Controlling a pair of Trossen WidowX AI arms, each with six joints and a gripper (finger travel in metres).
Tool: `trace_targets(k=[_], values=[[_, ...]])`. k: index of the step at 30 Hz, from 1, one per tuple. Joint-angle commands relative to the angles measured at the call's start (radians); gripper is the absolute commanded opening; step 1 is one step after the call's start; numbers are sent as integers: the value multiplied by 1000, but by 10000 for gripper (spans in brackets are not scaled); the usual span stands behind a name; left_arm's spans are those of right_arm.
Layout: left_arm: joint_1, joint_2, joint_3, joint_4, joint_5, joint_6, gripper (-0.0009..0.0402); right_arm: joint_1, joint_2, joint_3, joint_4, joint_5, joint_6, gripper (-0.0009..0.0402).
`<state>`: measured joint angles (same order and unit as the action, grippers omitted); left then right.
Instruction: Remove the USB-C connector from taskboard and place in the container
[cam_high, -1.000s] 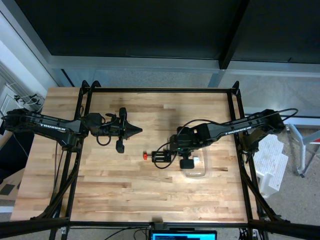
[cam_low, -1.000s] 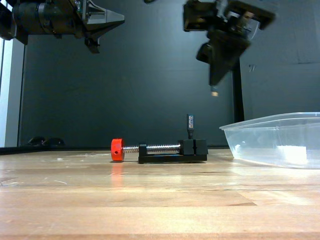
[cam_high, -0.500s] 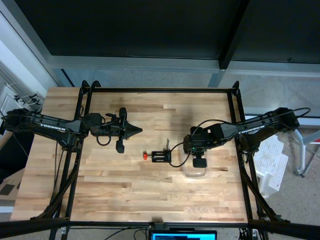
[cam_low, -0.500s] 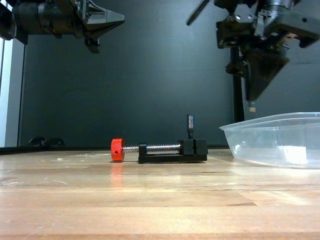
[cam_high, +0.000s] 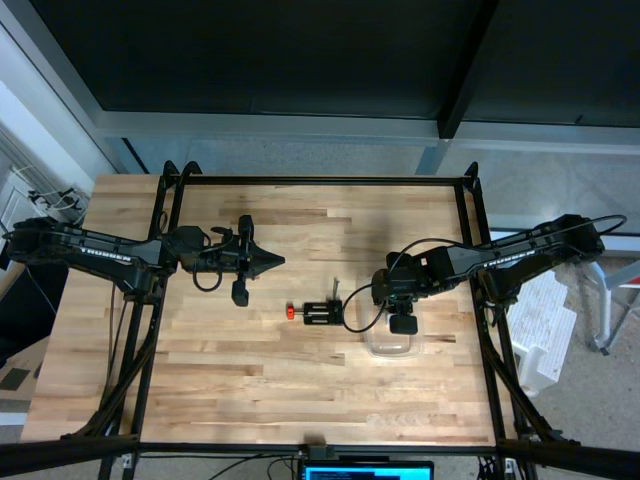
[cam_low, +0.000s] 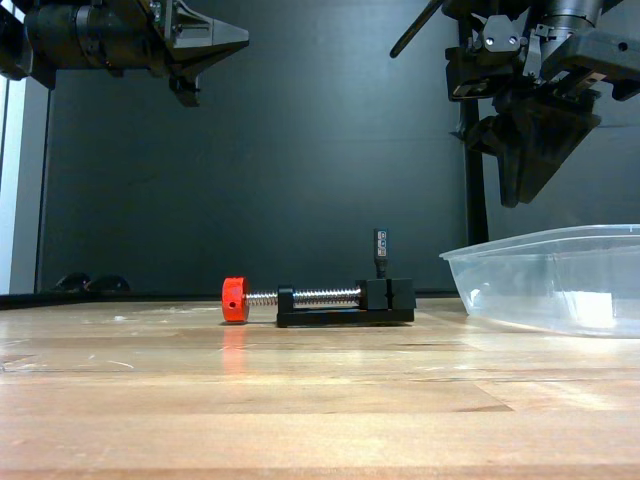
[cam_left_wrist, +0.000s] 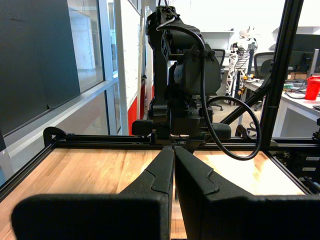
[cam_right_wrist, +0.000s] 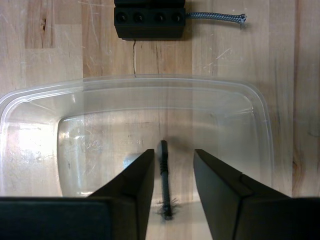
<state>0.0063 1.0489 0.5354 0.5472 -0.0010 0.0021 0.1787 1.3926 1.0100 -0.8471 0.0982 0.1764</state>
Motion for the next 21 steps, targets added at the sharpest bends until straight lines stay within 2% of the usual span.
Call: trace_targets(k=[1,7,13,17,21], values=[[0,0,0,0,0,0,0,2,0,6,0,-1,-1,140],[0,0,0,0,0,0,0,3,-6,6,0,-1,-2,164],[0,0,0,0,0,0,0,0,-57,5,37,0,-19,163],[0,0,0,0,0,0,0,-28,-127,-9,151,-13,-64,144],[0,0,0,0,0,0,0,-61,-181,-40,265,-36,-99,100]])
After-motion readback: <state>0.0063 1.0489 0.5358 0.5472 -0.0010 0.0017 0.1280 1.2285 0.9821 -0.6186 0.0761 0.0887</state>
